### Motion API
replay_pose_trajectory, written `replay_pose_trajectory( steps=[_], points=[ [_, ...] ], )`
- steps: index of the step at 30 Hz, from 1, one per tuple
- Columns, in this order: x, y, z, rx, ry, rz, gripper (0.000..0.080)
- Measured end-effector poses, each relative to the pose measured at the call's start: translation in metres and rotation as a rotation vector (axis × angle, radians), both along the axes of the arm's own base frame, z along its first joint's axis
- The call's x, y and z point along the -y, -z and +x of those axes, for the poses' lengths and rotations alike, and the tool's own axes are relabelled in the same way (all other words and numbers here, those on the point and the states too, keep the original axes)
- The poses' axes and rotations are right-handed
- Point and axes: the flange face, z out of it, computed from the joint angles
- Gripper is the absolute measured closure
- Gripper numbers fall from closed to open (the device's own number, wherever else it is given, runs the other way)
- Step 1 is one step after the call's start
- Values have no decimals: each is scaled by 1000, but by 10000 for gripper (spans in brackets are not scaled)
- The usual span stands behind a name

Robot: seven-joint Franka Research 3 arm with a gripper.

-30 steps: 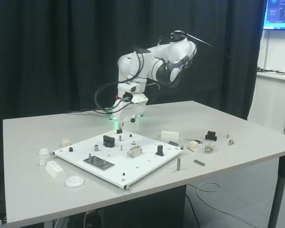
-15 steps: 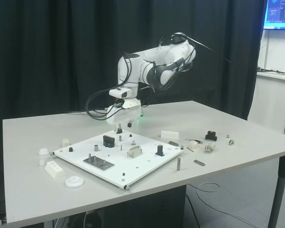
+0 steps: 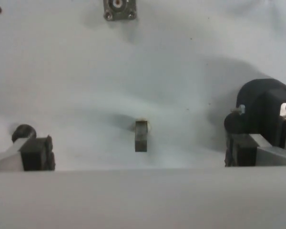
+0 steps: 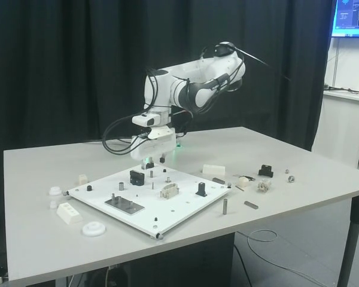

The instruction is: Remove square peg 2.

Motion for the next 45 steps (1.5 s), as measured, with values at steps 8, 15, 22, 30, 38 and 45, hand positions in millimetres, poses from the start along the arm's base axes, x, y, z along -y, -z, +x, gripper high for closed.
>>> replay_pose_trajectory(
  steps=[8, 15, 22, 30, 38, 45],
  points=[
    [1, 13, 1, -3, 7, 15, 3],
    [-1, 22, 0, -17, 5, 17, 3],
    [-2, 27, 0, -28, 2, 15, 3],
    [-1, 32, -2, -38, 2, 12, 3],
    [0, 36, -3, -45, -4, 14, 3],
    [1, 37, -3, -39, -14, 7, 120]
  ],
)
